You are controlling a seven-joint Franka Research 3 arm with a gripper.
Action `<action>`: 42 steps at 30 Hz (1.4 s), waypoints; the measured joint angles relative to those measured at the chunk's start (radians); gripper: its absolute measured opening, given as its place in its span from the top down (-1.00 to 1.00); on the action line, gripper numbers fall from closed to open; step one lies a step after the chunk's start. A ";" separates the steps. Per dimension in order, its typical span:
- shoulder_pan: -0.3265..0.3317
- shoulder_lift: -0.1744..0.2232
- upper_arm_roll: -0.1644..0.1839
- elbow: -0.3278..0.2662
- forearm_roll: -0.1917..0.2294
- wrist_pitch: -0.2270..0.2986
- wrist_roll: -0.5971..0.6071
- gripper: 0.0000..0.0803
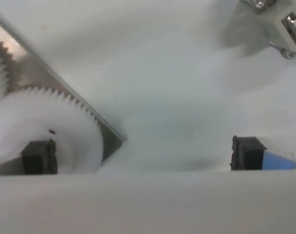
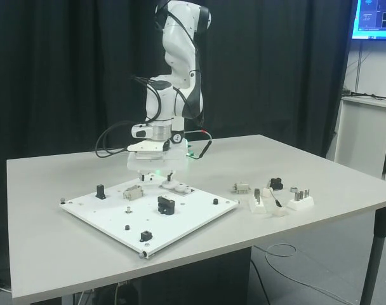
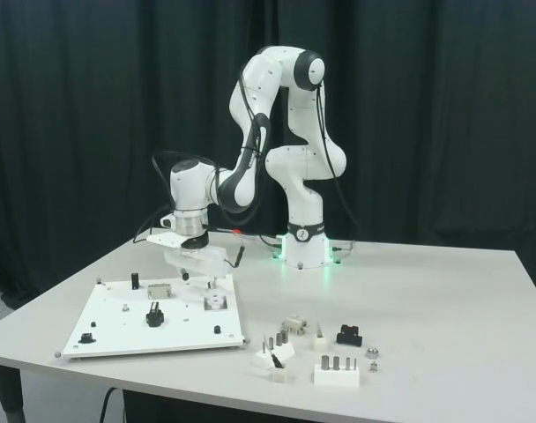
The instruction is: Insert large gear.
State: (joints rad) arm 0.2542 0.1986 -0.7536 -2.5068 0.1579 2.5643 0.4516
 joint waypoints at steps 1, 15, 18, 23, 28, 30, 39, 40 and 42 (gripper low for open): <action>0.000 0.000 0.000 0.000 0.000 -0.002 -0.001 -0.99; 0.000 -0.005 -0.004 0.001 0.000 -0.045 -0.006 -0.99; 0.000 -0.006 -0.004 0.001 0.000 -0.048 -0.006 -0.99; 0.000 -0.007 -0.004 0.001 0.000 -0.053 -0.006 -0.99; 0.000 -0.007 -0.002 0.000 0.001 -0.055 -0.006 -0.99; 0.000 -0.008 -0.001 0.000 0.002 -0.055 -0.006 -0.99; 0.004 -0.008 0.001 0.002 0.003 -0.054 -0.012 -0.99; 0.005 -0.008 0.001 0.003 0.003 -0.054 -0.012 -0.99; 0.006 -0.009 0.001 0.005 0.003 -0.054 -0.012 -0.99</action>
State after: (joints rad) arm 0.2601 0.1900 -0.7522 -2.5013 0.1612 2.5102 0.4399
